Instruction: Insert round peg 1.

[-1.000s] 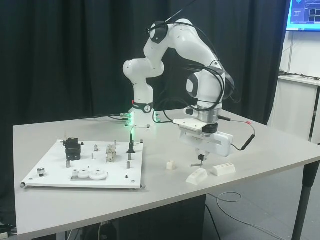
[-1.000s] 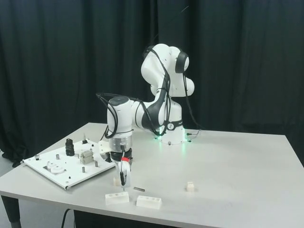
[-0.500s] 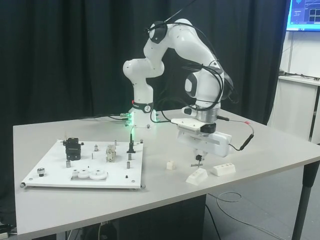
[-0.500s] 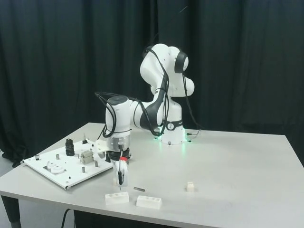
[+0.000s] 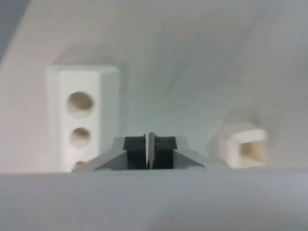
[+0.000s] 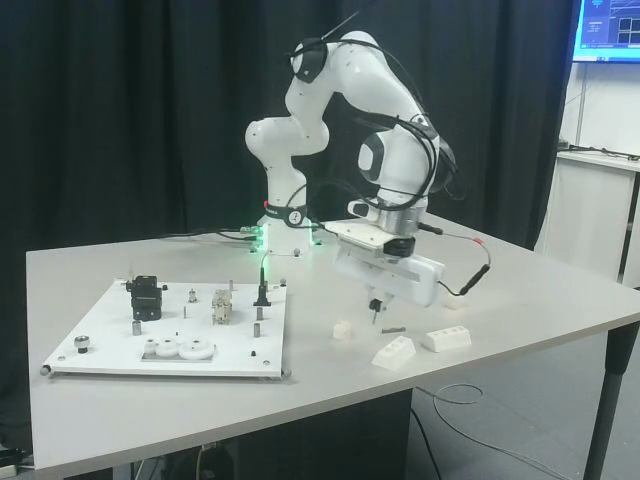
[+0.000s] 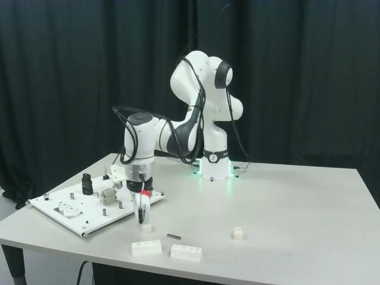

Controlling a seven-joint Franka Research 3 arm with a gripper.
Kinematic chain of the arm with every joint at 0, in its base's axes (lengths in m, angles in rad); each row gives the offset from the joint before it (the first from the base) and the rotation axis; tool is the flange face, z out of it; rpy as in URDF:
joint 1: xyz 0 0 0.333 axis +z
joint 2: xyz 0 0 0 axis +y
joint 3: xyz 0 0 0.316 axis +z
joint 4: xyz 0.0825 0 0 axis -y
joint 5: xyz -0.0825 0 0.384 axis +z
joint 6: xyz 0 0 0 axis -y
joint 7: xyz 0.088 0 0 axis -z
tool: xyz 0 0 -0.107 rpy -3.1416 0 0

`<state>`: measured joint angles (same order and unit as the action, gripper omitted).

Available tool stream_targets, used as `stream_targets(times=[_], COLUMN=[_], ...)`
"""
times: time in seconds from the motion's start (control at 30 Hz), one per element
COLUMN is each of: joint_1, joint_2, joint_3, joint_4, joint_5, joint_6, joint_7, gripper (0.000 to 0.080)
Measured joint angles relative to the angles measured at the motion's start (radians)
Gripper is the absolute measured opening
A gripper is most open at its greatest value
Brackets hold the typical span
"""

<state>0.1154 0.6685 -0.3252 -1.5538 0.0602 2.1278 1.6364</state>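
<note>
My gripper [image 6: 375, 308] hangs a little above the table, between the white board [image 6: 110, 318] and the two white holder blocks [image 6: 394, 352]. In the wrist view its black pads [image 5: 135, 150] are shut on a thin grey round peg [image 5: 150, 149]. Below it that view shows one holder block [image 5: 82, 115] with round empty holes and a small white hollow cube [image 5: 243, 144]. From the second room view the gripper [image 7: 142, 217] is just above that cube [image 7: 145, 227]. The board carries several small fixtures, and I cannot make out the peg's hole on it.
A short dark pin [image 6: 393, 327] lies flat on the table by the holder blocks [image 7: 146, 247] [image 7: 186, 252]. Another small white cube [image 7: 238, 233] sits farther off. A thin cable trails from the wrist [image 6: 470, 275]. The table's front edge is close to the blocks.
The arm has swung away from the holder blocks toward the board and risen slightly; the gripper now hangs over the small cube. The pin on the table has not moved.
</note>
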Motion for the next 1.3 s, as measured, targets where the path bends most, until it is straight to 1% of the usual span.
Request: stream_targets(times=[0.2,0.5,0.67,0.87,1.07,1.3], joint_1=[-0.024,-0.07,-0.1,-0.139,-0.165,-0.173], joint_2=[-0.024,-0.065,-0.091,-0.13,-0.175,-0.224], joint_3=[0.0,0.0,0.0,-0.004,-0.034,-0.097], joint_4=[-0.003,-0.026,-0.051,-0.097,-0.162,-0.243], joint_5=[-0.044,-0.088,-0.104,-0.127,-0.138,-0.14], joint_6=[-0.054,-0.121,-0.141,-0.161,-0.163,-0.151], joint_7=[-0.015,-0.053,-0.098,-0.159,-0.237,-0.337], gripper=[0.0034,0.0034,0.0034,0.0034,0.0034,0.0034])
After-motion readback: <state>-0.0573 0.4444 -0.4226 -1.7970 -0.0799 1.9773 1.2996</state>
